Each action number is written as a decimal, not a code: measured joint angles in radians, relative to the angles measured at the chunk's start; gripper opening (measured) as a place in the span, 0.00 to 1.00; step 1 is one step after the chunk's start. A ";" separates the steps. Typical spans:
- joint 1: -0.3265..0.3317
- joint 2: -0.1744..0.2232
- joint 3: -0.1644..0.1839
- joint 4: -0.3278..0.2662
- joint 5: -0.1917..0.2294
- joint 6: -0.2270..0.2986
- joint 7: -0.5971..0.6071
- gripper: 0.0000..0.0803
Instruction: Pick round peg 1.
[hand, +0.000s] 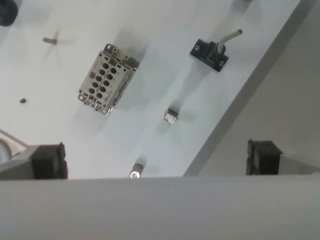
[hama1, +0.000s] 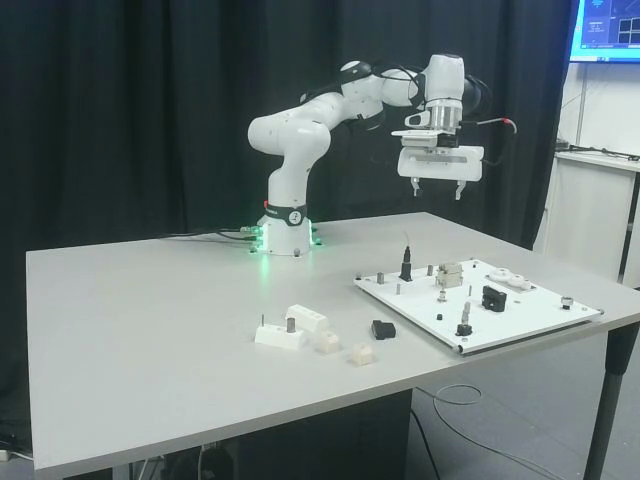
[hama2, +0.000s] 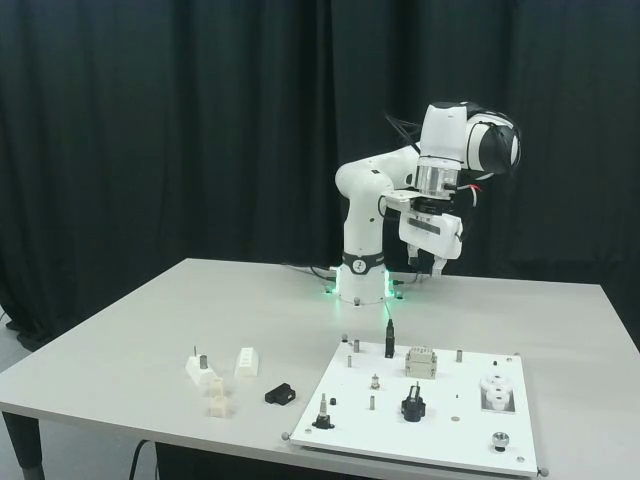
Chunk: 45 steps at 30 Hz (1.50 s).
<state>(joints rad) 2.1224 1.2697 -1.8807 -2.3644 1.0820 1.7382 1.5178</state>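
White arm's two-finger gripper (hama1: 438, 190) hangs high above the far side of the flat white assembly board (hama2: 357, 432), fingers (hand: 50, 161) spread wide apart, nothing between them. The short grey metal round peg (hand: 136, 170) stands upright on the board, close to its far edge, untouched. Beside it: a grey multi-pin rectangular connector (hand: 106, 79) and a small grey square block (hand: 171, 115). Board lies at the grey table's (hama1: 130, 300) front right corner.
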 joint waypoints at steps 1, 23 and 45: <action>0.000 0.000 0.000 0.000 0.000 0.000 0.000 1.00; -0.003 0.000 -0.001 0.001 0.000 0.001 -0.001 1.00; -0.026 0.000 0.001 -0.015 -0.007 0.050 -0.080 1.00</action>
<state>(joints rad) 2.0966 1.2697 -1.8802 -2.3795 1.0747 1.7884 1.4373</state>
